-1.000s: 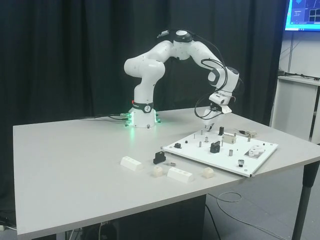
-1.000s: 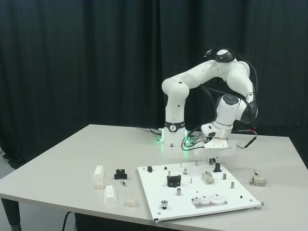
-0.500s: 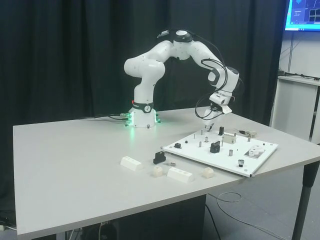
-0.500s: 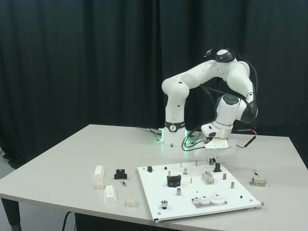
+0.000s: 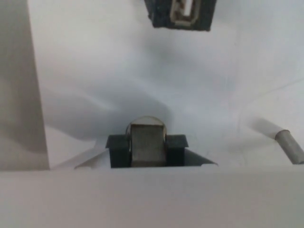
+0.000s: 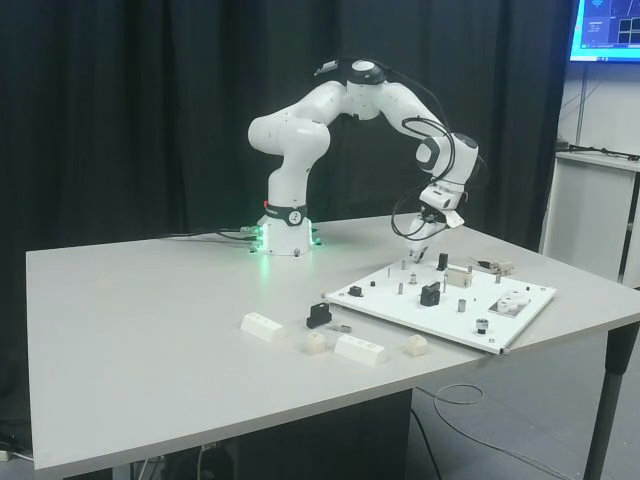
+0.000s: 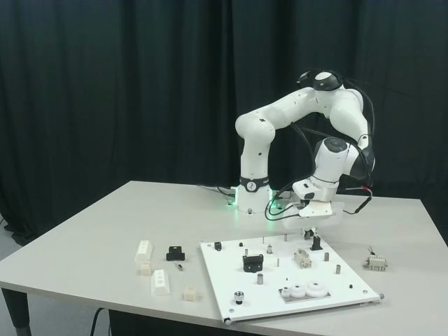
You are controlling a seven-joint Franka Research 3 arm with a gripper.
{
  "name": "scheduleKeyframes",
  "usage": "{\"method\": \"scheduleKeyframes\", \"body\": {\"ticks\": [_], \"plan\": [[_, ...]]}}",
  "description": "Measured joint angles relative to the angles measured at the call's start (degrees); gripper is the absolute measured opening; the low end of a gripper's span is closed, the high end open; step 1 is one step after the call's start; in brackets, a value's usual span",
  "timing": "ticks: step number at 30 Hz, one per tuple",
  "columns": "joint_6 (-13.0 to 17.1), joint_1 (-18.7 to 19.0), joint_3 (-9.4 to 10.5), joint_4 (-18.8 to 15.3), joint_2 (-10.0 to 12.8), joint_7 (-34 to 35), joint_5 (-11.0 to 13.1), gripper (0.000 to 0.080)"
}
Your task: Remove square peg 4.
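The arm [image 6: 330, 105] is glossy white, built of rounded, swollen segments with smooth joint caps. A black band rings the column just above its base [image 6: 285, 238], where green lights glow against the grey table [image 6: 150, 320]. Black cables loop loosely from the upper links down beside the wrist [image 7: 329, 168] (one trails off sideways).
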Motion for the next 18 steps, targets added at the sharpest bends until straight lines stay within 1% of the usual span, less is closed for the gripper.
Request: {"method": "scheduleKeyframes", "body": {"ticks": [18], "plan": [[-0.4, 0.0, -0.27, 0.1, 0.0, -1.8, -0.2, 0.0153]]}}
